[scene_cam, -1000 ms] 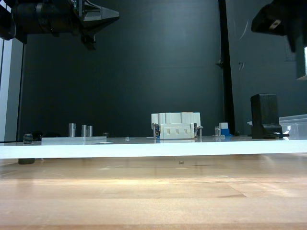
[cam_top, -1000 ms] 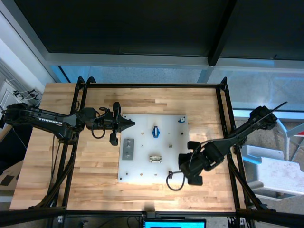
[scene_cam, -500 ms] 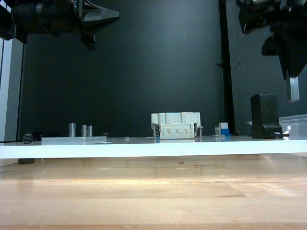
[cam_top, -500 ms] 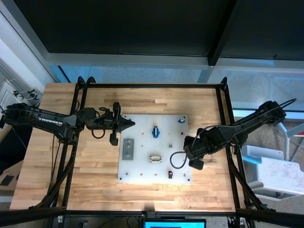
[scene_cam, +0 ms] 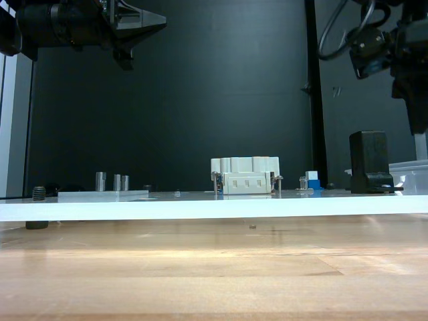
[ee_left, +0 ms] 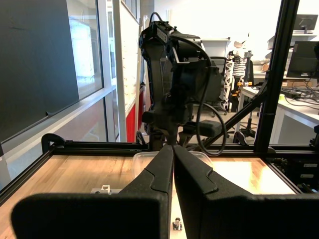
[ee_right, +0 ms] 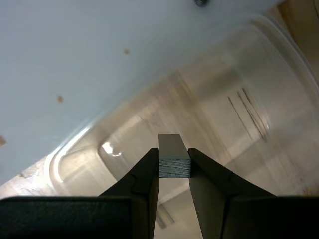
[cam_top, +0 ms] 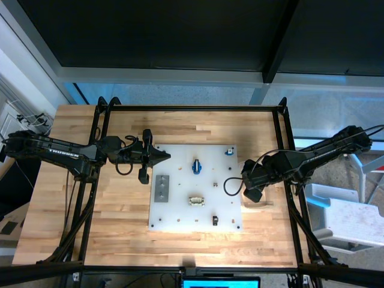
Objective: Pick the 16mm bar from the taskboard and place it in the container
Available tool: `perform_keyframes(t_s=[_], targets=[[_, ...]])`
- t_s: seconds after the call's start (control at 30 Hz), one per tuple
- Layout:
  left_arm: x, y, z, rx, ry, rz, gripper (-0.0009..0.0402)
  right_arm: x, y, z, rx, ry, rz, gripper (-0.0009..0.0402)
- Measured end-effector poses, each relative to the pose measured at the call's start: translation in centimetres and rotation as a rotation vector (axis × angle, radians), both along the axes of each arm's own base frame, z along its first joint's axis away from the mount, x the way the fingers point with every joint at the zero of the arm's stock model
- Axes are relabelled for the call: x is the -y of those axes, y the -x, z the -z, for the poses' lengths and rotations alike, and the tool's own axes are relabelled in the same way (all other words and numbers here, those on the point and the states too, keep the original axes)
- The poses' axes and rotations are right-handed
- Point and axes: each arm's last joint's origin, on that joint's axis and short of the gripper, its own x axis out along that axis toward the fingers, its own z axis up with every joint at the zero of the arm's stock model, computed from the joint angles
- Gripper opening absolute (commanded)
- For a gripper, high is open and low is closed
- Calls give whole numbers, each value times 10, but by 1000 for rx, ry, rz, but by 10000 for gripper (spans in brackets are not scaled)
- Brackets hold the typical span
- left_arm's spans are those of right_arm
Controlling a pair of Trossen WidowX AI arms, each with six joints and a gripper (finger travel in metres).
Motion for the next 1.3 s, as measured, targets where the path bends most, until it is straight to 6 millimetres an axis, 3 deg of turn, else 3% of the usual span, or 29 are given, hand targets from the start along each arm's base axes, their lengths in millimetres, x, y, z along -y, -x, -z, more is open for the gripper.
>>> perform_keyframes(t_s=[0.53, 1.3], targets=[[0, 0, 0, 0, 0, 0, 0, 3, 7, 16, -38, 15, 8, 31], [0, 0, 0, 0, 0, 0, 0, 3, 5, 15, -13, 39, 8, 150]])
